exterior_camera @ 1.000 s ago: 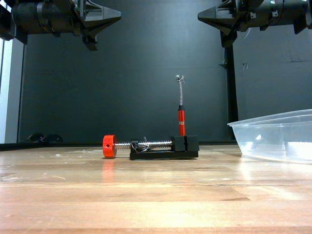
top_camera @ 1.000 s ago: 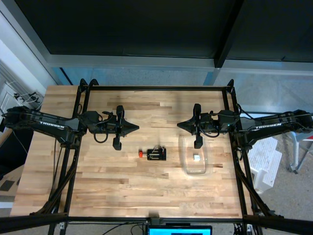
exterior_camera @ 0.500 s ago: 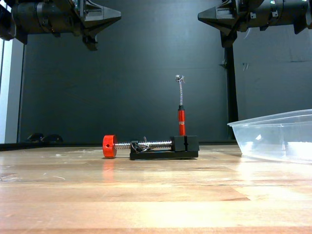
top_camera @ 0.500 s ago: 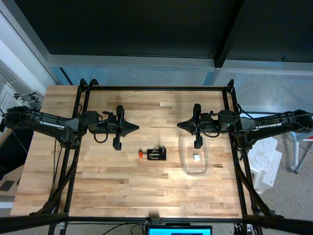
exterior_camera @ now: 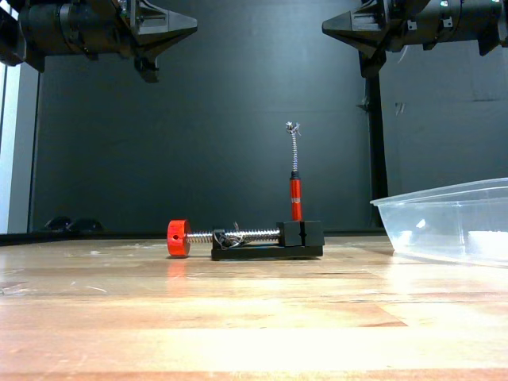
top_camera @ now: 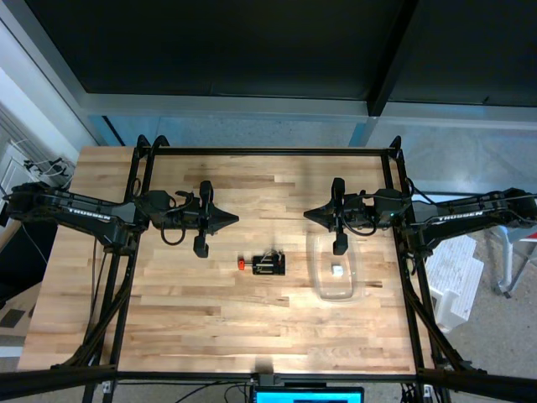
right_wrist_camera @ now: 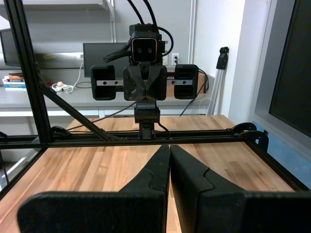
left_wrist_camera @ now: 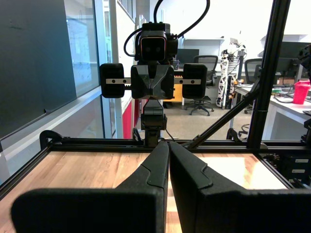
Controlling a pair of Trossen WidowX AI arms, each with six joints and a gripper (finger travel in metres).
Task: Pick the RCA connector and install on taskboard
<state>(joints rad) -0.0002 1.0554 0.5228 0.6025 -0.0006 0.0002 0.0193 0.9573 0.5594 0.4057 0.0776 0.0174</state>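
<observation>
The taskboard (top_camera: 270, 265) is a small black block lying mid-table, with a red knob (top_camera: 241, 264) at its left end. In the low view the taskboard (exterior_camera: 266, 240) carries an upright red post topped by a thin spring (exterior_camera: 294, 159). I cannot make out the RCA connector in any view. My left gripper (top_camera: 235, 220) hovers high, back and left of the block, shut and empty; its fingertips (left_wrist_camera: 164, 148) touch. My right gripper (top_camera: 306, 215) hovers high, back and right of the block, also shut with nothing in it.
A clear plastic tray (top_camera: 336, 298) lies right of the block with a small white cube (top_camera: 336, 270) inside; it shows in the low view as tray (exterior_camera: 444, 218). A black metal frame (top_camera: 268, 152) borders the table. A screen (top_camera: 306, 394) sits at the near edge.
</observation>
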